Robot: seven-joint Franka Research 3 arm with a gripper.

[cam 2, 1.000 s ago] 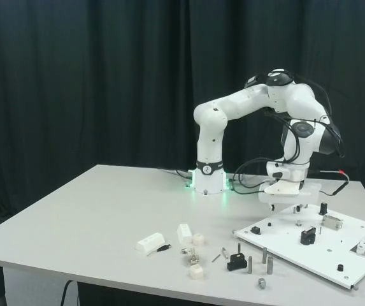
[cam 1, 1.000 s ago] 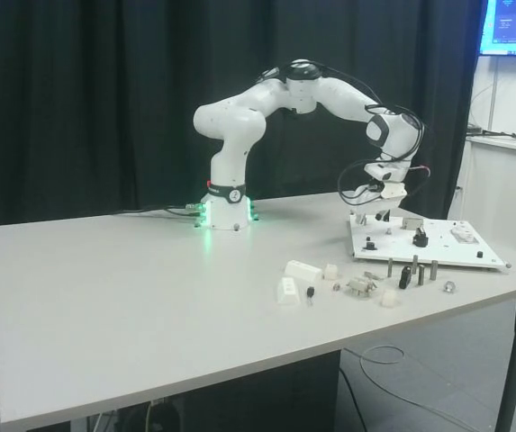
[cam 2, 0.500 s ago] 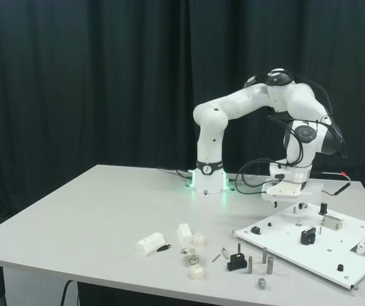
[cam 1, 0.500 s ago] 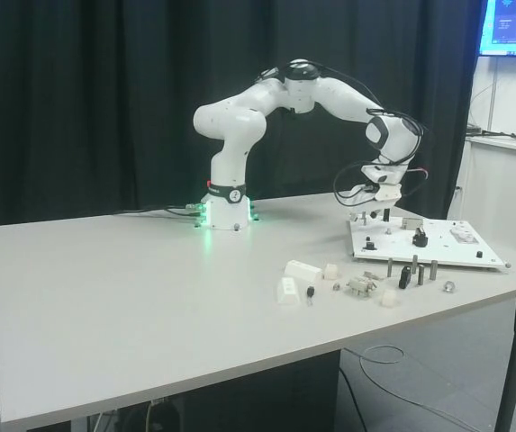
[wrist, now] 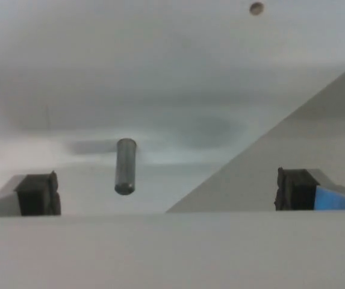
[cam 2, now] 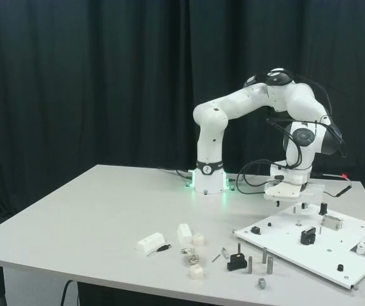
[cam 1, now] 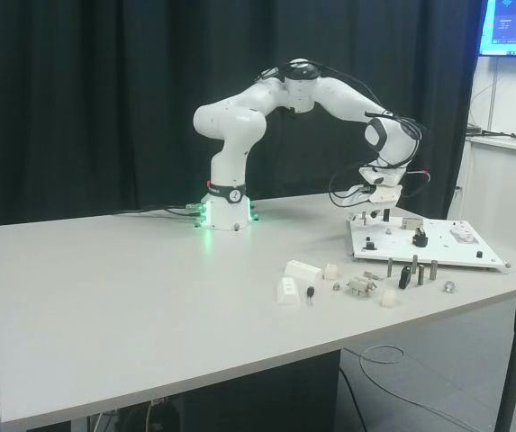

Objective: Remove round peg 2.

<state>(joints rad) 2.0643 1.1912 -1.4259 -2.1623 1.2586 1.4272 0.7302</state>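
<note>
Standing upright, peg (wrist: 125,166) (base hidden) between parted jaws.

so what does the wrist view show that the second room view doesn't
Only the wrist view shows both fingertips wide apart and a grey peg standing on the white board between them, untouched. Only the second room view shows the whole white arm, the green light at its base and the loose parts on the grey table. Both show the white board under the gripper.
</note>
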